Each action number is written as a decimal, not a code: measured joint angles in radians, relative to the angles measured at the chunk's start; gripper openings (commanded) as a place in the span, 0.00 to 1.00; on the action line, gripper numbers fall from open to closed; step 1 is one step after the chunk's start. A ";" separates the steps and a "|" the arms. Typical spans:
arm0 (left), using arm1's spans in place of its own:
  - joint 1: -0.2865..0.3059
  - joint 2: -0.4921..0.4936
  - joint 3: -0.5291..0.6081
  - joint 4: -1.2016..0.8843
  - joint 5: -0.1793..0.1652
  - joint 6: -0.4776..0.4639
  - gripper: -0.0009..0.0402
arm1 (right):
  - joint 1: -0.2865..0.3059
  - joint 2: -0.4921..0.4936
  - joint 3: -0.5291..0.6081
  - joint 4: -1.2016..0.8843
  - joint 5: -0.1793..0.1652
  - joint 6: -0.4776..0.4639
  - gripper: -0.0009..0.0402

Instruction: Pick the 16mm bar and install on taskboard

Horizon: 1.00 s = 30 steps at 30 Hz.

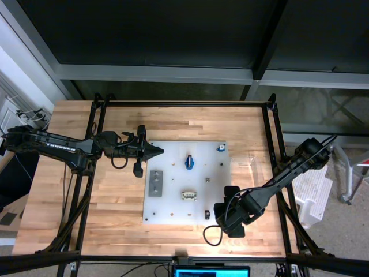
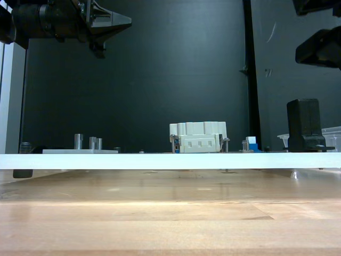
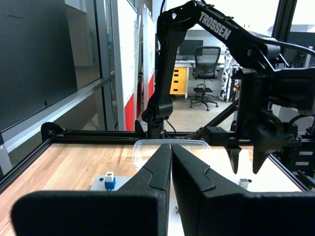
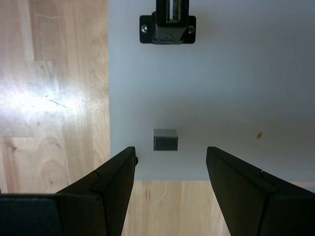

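Note:
The taskboard [image 1: 173,208] is a white square in the middle of the table. It carries a grey metal block [image 1: 155,182], a blue knob [image 1: 189,162] and small connectors. In the right wrist view the 16mm bar [image 4: 165,139] is a tiny grey piece lying on the taskboard [image 4: 236,88] close to its corner. My right gripper [image 4: 171,157] hangs open above it, fingers pointing down, and the bar sits in line with the gap just beyond the tips. From above, the right gripper [image 1: 223,209] hides the bar. My left gripper [image 1: 154,151] is shut and empty, held high over the board's left edge.
A black connector [image 4: 167,22] stands on the board just beyond the bar, and it also shows from above [image 1: 207,214]. A beige connector [image 1: 188,197] sits mid-board. A clear plastic tray [image 3: 167,146] lies to the right of the board. Black frame rails [image 1: 271,138] edge the table.

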<state>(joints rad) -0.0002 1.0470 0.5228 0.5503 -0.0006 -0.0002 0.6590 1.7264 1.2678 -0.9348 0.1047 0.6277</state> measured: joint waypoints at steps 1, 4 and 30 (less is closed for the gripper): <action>0.000 0.000 0.000 0.000 0.000 0.000 0.02 | 0.000 -0.006 0.000 0.000 0.000 -0.010 0.49; 0.000 0.000 0.000 0.000 0.000 0.000 0.02 | -0.011 -0.026 0.000 0.001 0.001 -0.041 0.46; 0.000 0.000 0.000 0.000 0.000 0.000 0.02 | -0.351 -0.385 -0.066 0.098 0.113 -0.352 0.03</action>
<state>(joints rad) -0.0002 1.0470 0.5228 0.5503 -0.0006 -0.0002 0.3080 1.3415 1.2015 -0.8368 0.2180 0.2752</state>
